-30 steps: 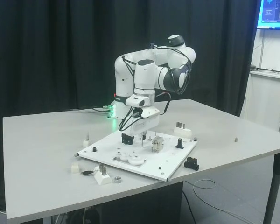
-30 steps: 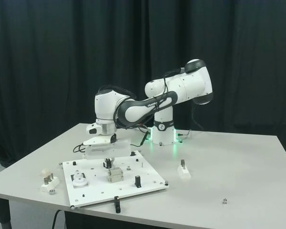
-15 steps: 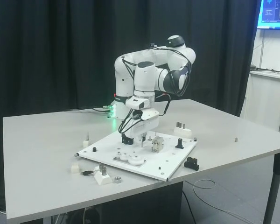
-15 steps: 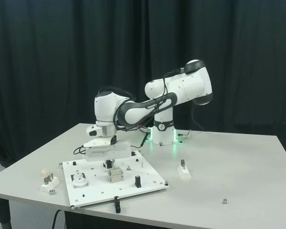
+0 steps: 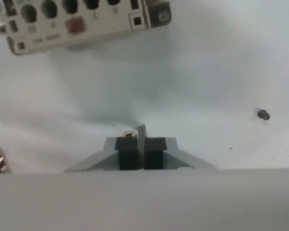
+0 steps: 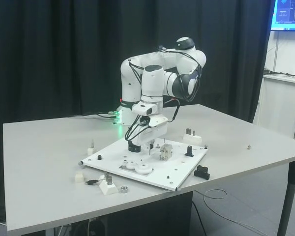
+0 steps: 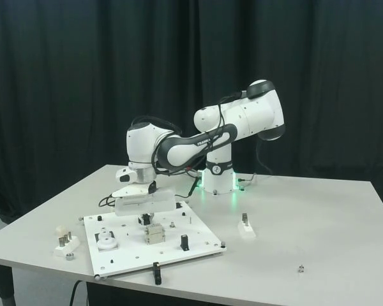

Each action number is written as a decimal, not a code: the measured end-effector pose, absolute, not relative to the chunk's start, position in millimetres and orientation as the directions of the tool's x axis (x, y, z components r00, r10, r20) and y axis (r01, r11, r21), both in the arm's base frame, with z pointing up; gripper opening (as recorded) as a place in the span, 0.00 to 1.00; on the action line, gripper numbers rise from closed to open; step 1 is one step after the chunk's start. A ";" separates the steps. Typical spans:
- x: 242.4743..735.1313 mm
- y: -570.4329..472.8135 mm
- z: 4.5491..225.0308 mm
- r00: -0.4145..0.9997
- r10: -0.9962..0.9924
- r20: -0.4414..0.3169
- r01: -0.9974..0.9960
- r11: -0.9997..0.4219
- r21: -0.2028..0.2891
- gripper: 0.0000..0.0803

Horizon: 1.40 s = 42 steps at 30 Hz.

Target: Insert square peg 1.

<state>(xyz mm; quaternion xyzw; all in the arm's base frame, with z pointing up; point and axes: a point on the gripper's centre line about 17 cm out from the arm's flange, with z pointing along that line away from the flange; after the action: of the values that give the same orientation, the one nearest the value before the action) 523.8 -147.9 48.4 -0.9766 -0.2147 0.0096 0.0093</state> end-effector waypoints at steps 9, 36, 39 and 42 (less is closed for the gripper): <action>520.7 -145.3 48.8 0.908 0.419 -0.018 0.418 -0.908 -0.035 0.03; 514.8 -136.8 48.1 0.906 0.423 -0.021 0.422 -0.906 -0.040 0.03; 514.4 -135.5 48.1 0.905 0.425 -0.022 0.424 -0.905 -0.037 0.03; 514.4 -135.6 48.1 0.904 0.426 -0.022 0.425 -0.904 -0.032 0.03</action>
<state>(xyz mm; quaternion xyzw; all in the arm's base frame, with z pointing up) 514.4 -135.6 48.1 -0.9757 -0.2182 0.0141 0.0133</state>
